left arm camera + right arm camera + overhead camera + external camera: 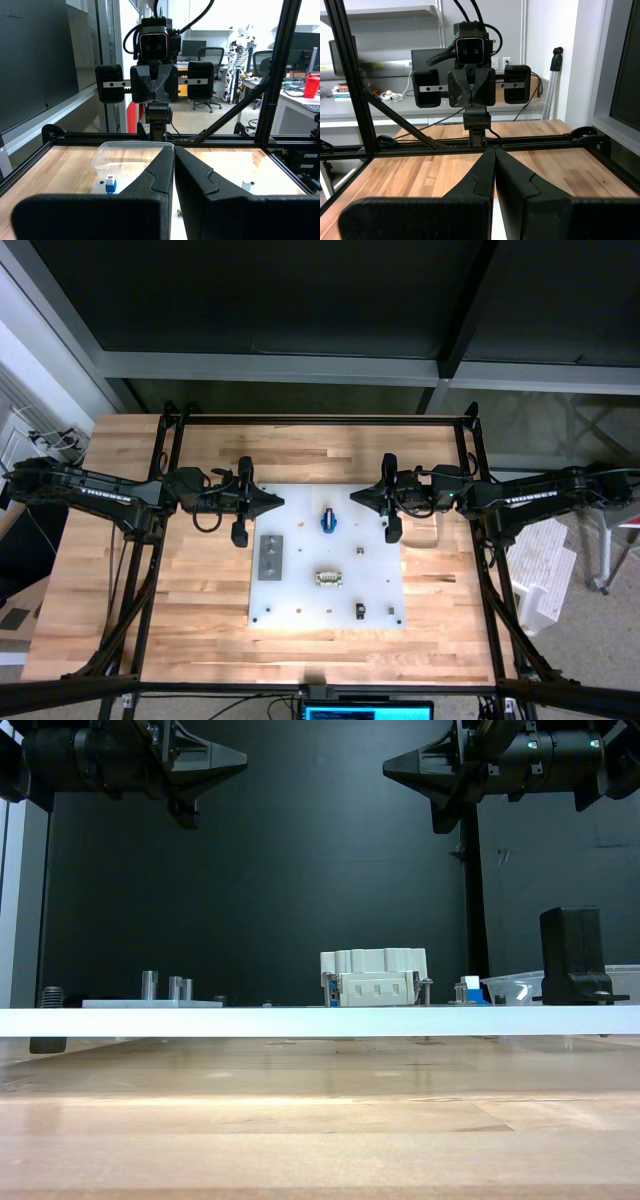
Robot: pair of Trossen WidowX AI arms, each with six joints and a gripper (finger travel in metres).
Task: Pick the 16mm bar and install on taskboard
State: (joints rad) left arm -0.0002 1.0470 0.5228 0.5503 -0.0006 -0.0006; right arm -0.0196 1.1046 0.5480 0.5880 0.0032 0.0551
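Taskboard [300, 540] — white square plate, flat at table [180, 590] centre; grey block [271, 555], blue knob [329, 521] on top — beneath closed left gripper [278, 502], right gripper [355, 496] at far edge.

Left end effector [279, 502], right [353, 495]: closed, aloft

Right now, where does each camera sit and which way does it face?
High: above the near edge, looking down on the taskboard; both arms show, left gripper and right gripper shut over it.
Low: near edge, board level, looking flat along it; both grippers overhead.
Left wrist: faces the right arm opposite, own fingers in front.
Right wrist: faces the left arm likewise.
Shared: the wrist views show each other's gripper.
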